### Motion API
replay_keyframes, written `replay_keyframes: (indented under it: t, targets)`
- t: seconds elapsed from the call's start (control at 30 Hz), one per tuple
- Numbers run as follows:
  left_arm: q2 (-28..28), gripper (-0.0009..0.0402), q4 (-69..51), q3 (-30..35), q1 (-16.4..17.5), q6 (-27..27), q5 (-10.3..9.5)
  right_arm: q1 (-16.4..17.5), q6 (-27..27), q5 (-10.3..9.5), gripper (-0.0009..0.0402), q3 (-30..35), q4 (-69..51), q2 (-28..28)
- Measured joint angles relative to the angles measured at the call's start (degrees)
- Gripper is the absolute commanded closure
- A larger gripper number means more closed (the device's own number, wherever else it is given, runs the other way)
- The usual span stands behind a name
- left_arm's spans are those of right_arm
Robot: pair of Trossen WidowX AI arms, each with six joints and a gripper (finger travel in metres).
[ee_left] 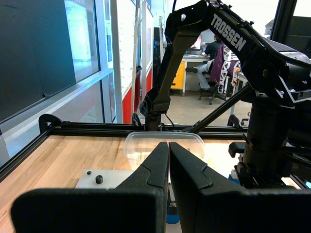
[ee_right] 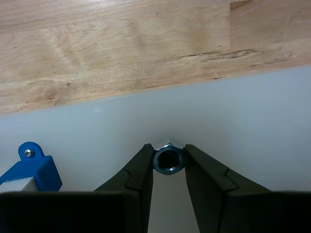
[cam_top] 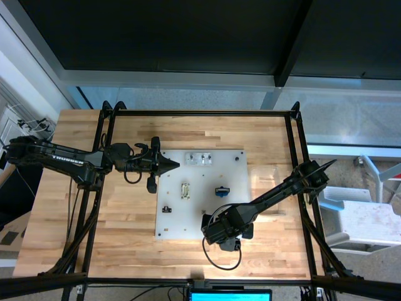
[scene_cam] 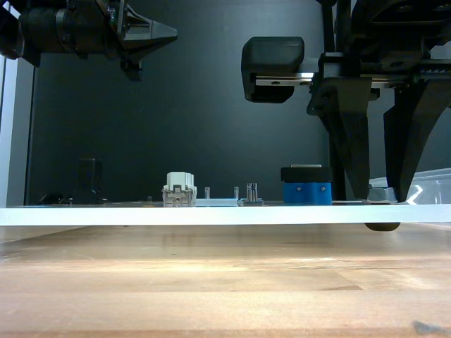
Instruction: Unfasten the M12 fastener and place in the container
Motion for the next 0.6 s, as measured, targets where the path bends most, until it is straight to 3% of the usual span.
replay_keyframes:
  t: [0.23,0.43,0.6]
  targets:
    - [0.0,0.0393,0.0,0.02,0.0,0.0,-0.02,-0.07,0.17,-2.32,0.0291,0.0,-0.07,-0.02]
    - [0.0,0.0393,0.0,0.0,0.0,-0.02,-0.02,-0.02,0.35,-2.64,0.0212,0.0,0.02,-0.33]
    - [0.0,0.0393,0.0,0.02,0.0,0.0,-0.02,0.02,0.63,-2.49,0.017,0.02,-0.28,-1.42]
